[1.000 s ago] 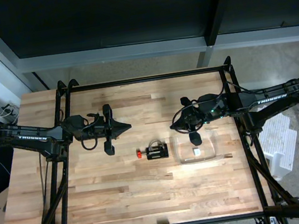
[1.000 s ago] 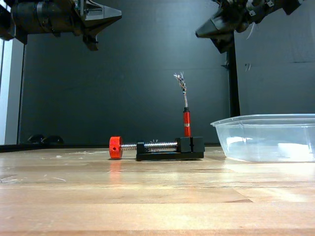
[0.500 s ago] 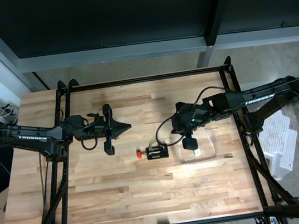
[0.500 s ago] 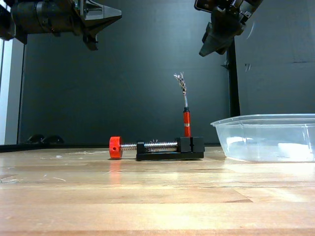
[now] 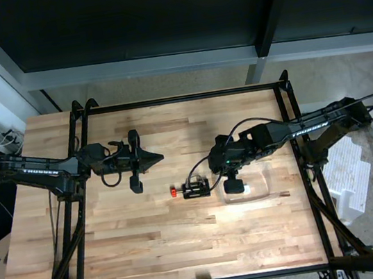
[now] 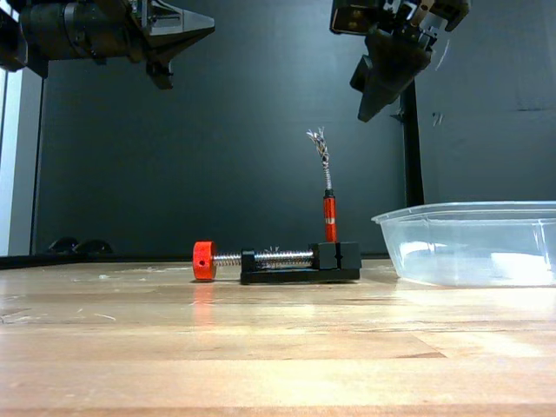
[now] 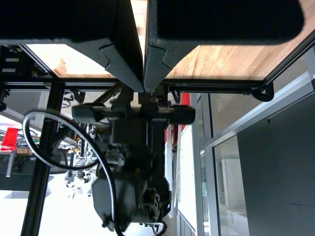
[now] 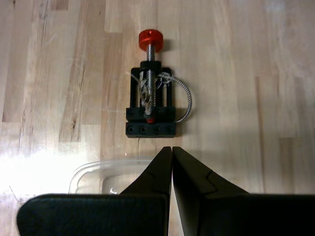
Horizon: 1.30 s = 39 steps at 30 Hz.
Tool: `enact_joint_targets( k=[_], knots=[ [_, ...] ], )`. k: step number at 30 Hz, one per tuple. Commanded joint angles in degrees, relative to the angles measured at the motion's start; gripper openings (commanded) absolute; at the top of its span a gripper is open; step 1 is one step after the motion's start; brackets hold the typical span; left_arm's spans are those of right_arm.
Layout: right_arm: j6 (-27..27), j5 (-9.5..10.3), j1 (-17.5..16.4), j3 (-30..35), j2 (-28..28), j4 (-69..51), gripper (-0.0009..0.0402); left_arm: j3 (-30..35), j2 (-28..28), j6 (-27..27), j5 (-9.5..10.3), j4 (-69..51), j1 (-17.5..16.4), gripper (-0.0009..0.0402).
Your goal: Remove the RCA connector from the receptacle and place in the container
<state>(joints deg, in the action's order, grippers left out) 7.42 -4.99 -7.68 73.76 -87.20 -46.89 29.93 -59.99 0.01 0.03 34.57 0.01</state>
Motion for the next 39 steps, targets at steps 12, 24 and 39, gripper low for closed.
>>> enact_joint_targets(
  k=[12,24,39],
  knots=[
    [2.8,-2.19,-2.0,3.5,-8.9,0.1,0.0134,0.0,0.0,0.0,0.0,0.0,0.0,0.0],
    [3.2,-3.02,-2.3,4.4,-14.2,3.2,0.0185,0.0,0.0,0.0,0.0,0.0,0.0,0.0],
    [3.1,-2.95,-2.4,4.4,-17.4,5.3,0.0185,0.0,0.0,0.0,0.0,0.0,0.0,0.0]
  ],
)
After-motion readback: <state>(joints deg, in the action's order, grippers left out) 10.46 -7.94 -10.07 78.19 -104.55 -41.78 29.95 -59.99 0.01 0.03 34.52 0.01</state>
